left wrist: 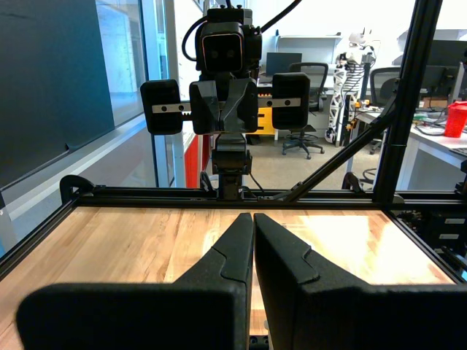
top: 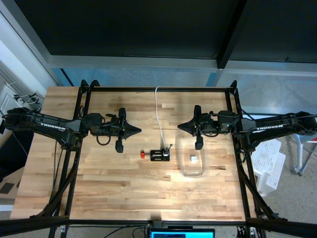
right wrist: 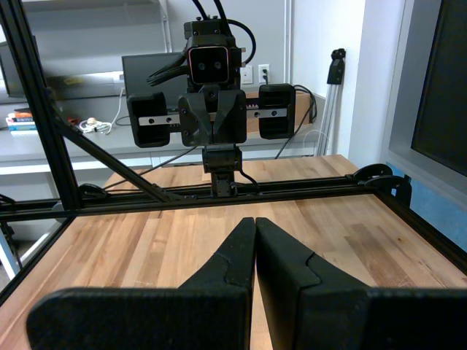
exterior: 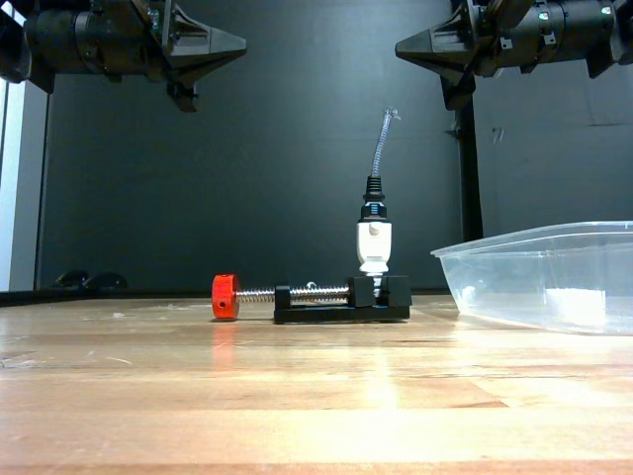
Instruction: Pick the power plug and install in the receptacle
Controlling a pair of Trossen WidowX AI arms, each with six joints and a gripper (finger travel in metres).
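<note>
The receptacle is a black block fixture with a red knob at mid-table. Its long white cord runs toward the far edge. In the low view the white socket stands clamped in the fixture. The dark power plug sits upright on top of it, and its thin grey stem rises above. My left gripper hovers high to the left of the fixture, shut and empty. High on the right, my right gripper is also shut and empty.
A clear plastic tray holding a small white cube lies right of the fixture, under the right gripper. A black frame rings the table. Each wrist view shows shut fingers and the opposite arm.
</note>
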